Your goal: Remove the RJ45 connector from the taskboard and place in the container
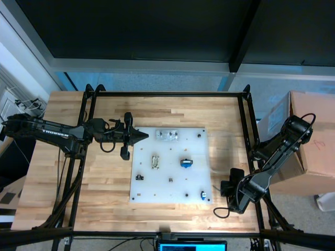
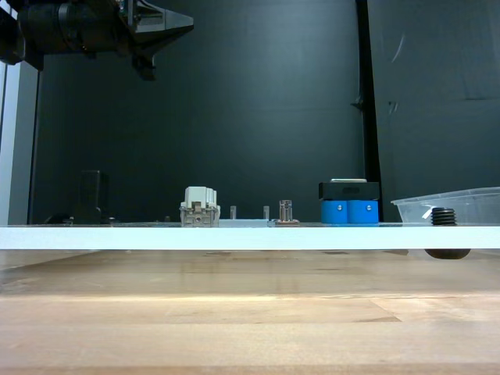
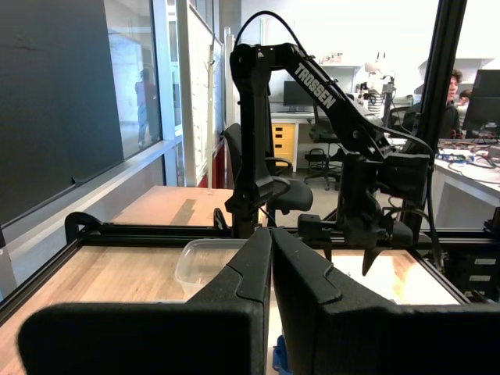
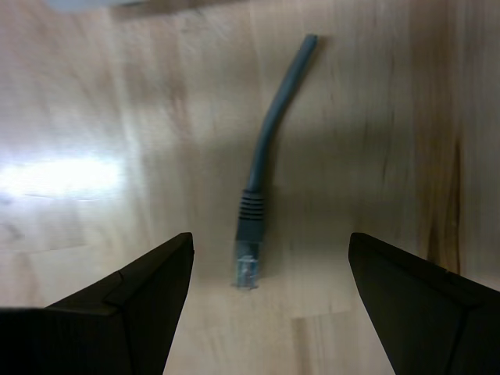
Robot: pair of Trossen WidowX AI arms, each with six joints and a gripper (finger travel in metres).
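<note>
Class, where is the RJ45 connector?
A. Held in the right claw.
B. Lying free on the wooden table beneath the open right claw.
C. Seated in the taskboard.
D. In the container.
B: the RJ45 connector lies free on the wooden table below the open right claw; the left claw, shut, hangs raised at the left edge of the taskboard.

Even overhead light fills the high view; the white taskboard washes out, and glare sits on the table edge at 6 o'clock. The low view is dim, with the left gripper a black silhouette at 10 o'clock and the near wood blurred. Its wrist view is bright with window light. The right gripper, fingers spread, looks soft-edged; white glare and a broad shadow lie beside the RJ45 connector
</note>
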